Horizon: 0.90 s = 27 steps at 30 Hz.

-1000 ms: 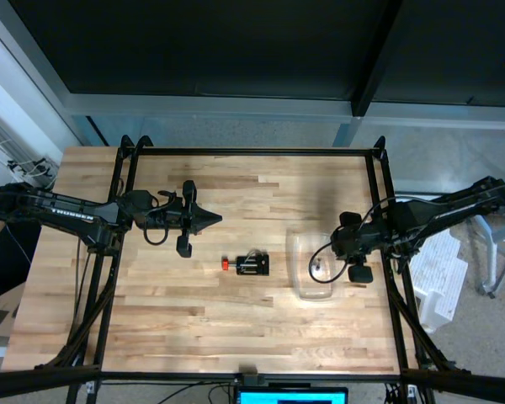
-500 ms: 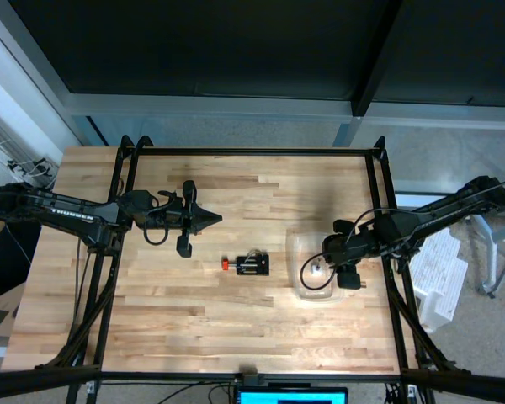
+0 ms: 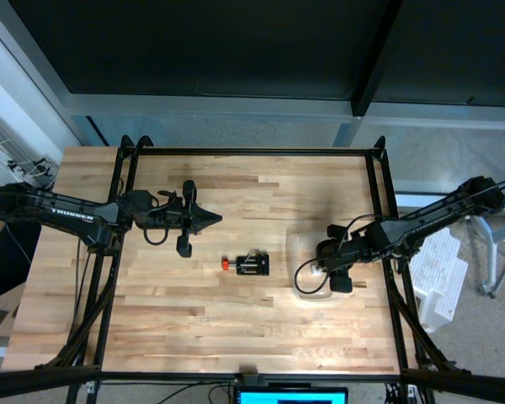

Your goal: Pick the RCA connector and install on taskboard

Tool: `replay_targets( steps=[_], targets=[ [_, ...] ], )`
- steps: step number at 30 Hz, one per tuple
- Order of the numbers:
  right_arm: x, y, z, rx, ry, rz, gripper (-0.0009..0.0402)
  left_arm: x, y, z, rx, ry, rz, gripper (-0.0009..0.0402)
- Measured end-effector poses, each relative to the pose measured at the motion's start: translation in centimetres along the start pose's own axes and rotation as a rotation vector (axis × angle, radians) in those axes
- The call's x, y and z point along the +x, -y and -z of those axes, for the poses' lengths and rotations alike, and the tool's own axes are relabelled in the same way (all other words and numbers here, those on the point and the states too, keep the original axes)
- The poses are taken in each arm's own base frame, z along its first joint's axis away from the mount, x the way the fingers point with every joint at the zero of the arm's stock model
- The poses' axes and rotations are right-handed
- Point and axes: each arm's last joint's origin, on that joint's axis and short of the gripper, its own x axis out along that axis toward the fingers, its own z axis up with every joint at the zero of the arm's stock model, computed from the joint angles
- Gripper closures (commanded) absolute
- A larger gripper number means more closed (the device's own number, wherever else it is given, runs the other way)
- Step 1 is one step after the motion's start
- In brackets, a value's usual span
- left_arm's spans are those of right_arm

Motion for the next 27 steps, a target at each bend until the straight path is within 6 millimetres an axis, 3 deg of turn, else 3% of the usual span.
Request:
replay_targets(
  steps=[19,27],
  targets=[
    [2.7,-0.7,-0.4,-0.028,-0.008,0.009,0.0218,0.0,0.0,0.0,0.0,0.0,0.0,0.0393],
    [2.9,-0.7,-0.4,-0.03,-0.003,0.018,0.0242,0.0,0.0,0.0,0.0,0.0,0.0,0.0393]
  ],
)
